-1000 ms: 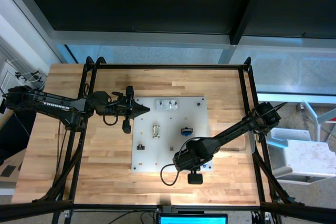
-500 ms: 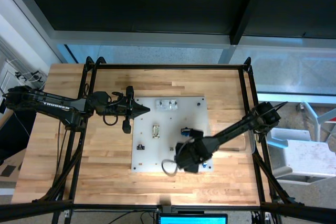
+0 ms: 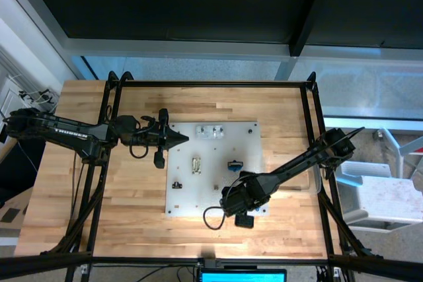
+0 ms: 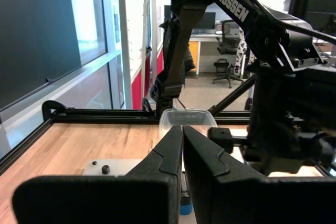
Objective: Unfasten the M12 fastener and place in the container
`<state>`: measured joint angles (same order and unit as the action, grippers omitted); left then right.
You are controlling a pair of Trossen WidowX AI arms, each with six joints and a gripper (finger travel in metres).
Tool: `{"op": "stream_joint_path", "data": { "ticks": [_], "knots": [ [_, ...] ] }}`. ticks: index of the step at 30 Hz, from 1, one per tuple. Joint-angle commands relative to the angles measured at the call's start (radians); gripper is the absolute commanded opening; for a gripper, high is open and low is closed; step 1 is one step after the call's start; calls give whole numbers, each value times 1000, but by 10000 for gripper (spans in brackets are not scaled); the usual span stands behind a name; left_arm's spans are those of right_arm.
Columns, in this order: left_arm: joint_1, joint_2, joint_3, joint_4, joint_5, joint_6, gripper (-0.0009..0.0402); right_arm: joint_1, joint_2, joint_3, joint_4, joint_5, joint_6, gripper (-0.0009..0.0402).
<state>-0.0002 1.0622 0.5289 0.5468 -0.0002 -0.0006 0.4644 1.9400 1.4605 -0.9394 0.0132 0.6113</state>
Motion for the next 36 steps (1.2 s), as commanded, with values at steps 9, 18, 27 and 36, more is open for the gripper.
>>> {"op": "stream_joint_path", "data": {
  "ticks": [9,18,27,36],
  "knots": [
    [0,0,0,0,0,0,0,-3,15,-11,71,-115,-1,0],
    [0,0,0,0,0,0,0,-4,39,-19,115,-119,-17,0],
    [0,0,0,0,0,0,0,-6,46,-20,109,-119,-15,0],
    [0,0,0,0,0,0,0,-6,37,-17,59,-111,-12,0]
  ]
}}
